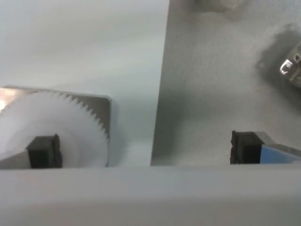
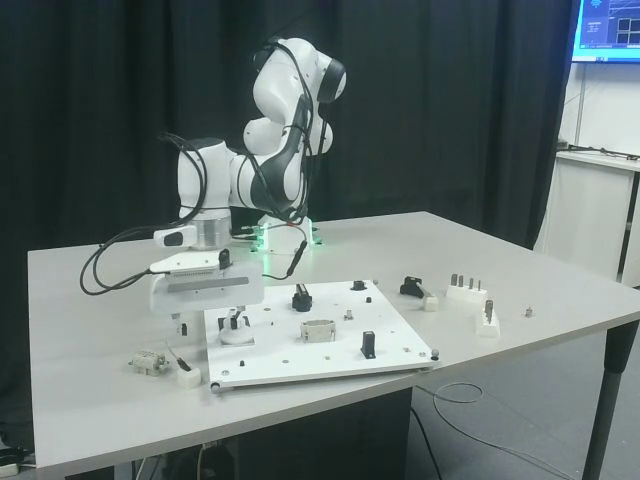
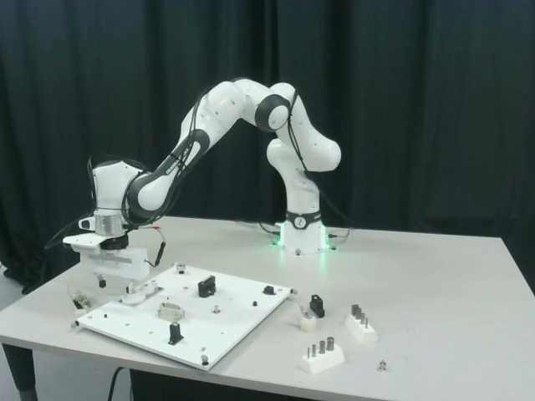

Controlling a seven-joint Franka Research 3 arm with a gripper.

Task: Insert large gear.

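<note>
Fingers (image 1: pixel 44 151) of the gripper (image 1: pixel 143 151) stand wide apart, one over the large gear (image 1: pixel 51 129), which sits seated on the white board (image 2: pixel 320 350); likely a release after insertion. Beyond the gear, off the board's edge, a small metal connector (image 1: pixel 292 66) lies on the grey table (image 1: pixel 211 94), obstructing nothing.

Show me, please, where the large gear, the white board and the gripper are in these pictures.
large gear (image 1: pixel 51 129), wrist view, on its flat toothed face.
white board (image 2: pixel 330 362), first room view, on a bare part near its front edge.
gripper (image 1: pixel 143 149), wrist view, midway between its two black fingertips.
</note>
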